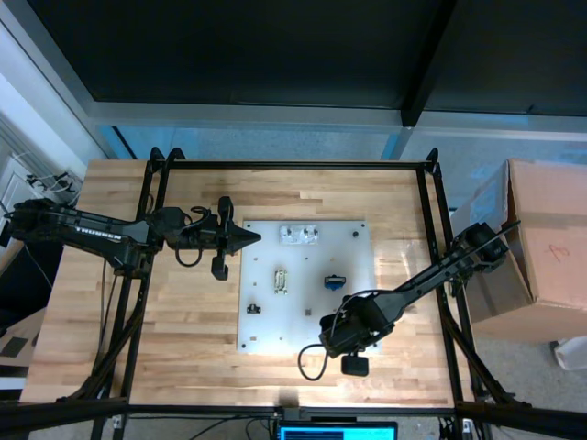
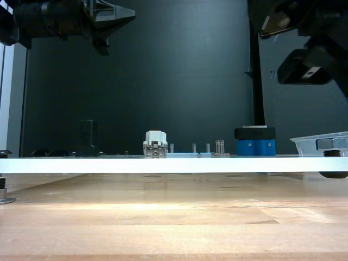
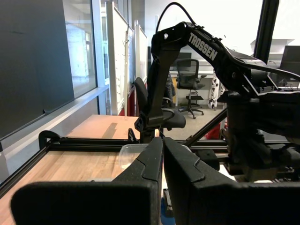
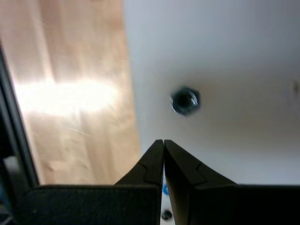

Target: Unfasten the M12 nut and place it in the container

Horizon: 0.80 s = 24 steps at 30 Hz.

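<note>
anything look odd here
The right gripper is shut on nothing above the white board, near its right edge; the nut sits on its stud. The left gripper hangs shut over the board's left edge.

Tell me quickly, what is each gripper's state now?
Left gripper: shut, empty, above board's far left edge.
Right gripper: shut, empty, above the nut on its stud.

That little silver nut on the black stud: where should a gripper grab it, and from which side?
Probably across two opposite flats of the nut, coming straight down: it sits level atop the ribs of its stud, top free. The right gripper, shut and empty, hangs above it, so it would open first. The left gripper, shut, hovers over the board's far left edge.
</note>
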Tool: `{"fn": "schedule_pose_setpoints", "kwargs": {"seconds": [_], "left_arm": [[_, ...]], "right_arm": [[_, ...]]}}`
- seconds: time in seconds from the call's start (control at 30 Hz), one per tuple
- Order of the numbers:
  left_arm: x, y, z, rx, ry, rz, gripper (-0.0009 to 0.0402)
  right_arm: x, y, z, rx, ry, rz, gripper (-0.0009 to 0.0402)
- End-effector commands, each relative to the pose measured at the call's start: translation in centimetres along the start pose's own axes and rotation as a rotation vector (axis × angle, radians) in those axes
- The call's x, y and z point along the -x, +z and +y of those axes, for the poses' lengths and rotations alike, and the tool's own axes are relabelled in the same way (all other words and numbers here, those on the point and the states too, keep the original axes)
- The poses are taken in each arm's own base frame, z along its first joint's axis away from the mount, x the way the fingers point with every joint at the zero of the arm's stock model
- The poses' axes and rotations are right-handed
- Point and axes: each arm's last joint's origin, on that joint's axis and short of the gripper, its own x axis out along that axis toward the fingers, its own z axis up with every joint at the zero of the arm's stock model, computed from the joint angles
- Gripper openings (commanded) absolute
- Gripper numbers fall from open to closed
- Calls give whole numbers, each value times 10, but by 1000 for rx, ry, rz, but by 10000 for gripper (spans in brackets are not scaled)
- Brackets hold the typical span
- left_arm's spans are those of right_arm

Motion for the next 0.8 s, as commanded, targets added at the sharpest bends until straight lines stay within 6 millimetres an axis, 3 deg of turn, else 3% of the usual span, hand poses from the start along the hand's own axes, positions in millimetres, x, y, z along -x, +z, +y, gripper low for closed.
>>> {"fn": "schedule_pose_setpoints", "kwargs": {"seconds": [0.03, 0.33, 0.8], "left_arm": [[0, 0, 0, 0, 0, -1, 0], [-1, -1, 0, 0, 0, 5, 0], [-1, -1, 0, 0, 0, 3, 0]], "right_arm": [[-6, 2, 1, 1, 7, -12, 0], [-24, 8, 3, 9, -10, -28, 0], [-25, 6, 0, 10, -71, -31, 0]]}}
